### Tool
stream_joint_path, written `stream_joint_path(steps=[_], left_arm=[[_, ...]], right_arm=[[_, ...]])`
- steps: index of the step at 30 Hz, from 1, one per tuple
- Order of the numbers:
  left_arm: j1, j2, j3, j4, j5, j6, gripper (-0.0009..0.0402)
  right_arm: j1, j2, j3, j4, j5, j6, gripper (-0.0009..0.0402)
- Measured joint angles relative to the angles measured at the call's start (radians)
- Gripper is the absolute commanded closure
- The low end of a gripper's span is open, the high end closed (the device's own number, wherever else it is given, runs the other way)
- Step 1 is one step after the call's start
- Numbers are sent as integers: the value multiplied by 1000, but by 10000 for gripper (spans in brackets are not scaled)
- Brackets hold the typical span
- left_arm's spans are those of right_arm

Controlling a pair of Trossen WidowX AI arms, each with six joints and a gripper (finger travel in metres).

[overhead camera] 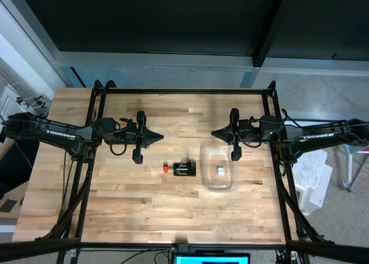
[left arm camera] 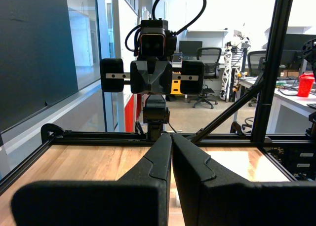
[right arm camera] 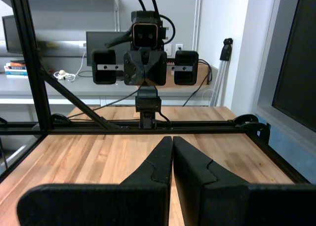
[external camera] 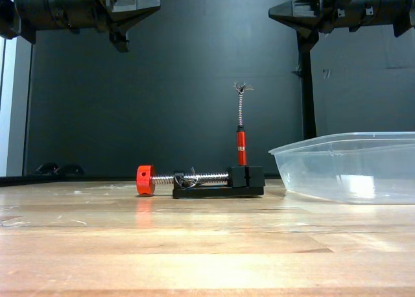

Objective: Pick the RCA connector and install on taskboard

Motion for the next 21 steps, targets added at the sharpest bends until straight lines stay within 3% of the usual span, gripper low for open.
stream_joint_path(steps=[21], left_arm=[[0,0,0,0,0,0,393]], right_arm=[[0,2,11,-32,2,0,393]])
